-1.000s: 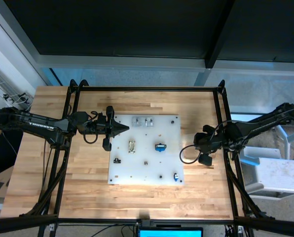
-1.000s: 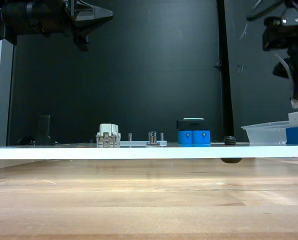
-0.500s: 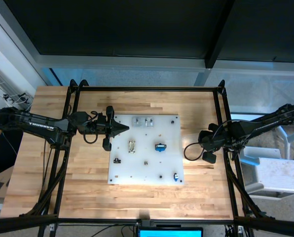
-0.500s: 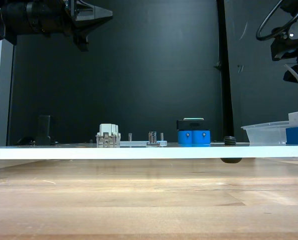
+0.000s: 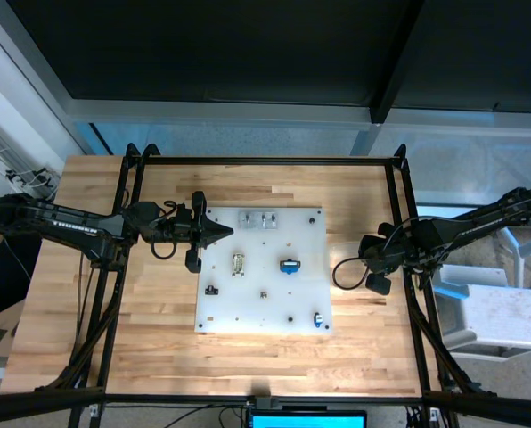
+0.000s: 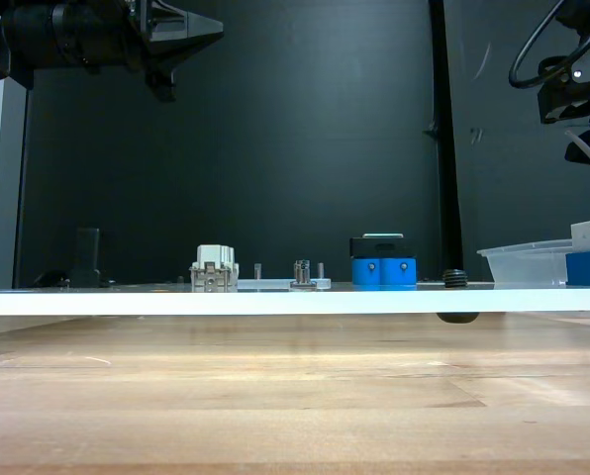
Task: Remove the rj45 connector and place it in the container
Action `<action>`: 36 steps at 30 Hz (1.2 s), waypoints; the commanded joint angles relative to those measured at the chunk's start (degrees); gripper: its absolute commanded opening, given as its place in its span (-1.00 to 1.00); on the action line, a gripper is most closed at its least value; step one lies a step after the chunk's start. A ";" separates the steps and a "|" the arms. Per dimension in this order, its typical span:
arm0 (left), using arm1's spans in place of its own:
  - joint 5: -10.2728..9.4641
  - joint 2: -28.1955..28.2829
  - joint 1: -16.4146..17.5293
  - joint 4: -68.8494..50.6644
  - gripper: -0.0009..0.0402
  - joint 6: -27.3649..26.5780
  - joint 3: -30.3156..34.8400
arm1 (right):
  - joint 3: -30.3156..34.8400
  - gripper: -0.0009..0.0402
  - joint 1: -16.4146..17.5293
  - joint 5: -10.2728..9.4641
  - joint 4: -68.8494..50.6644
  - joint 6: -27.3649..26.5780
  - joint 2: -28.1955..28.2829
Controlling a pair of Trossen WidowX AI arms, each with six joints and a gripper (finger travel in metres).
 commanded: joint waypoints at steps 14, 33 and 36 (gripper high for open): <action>0.02 0.00 0.02 0.00 -0.96 0.02 0.02 | 0.00 -0.11 0.02 -2.38 0.07 0.11 0.04; 0.02 0.00 0.00 0.02 -0.96 0.02 0.02 | 0.00 -0.12 0.02 -2.36 0.13 0.04 0.04; 0.02 0.00 0.00 0.02 -0.96 0.02 0.02 | 0.00 -0.12 0.02 -2.34 0.13 0.04 0.04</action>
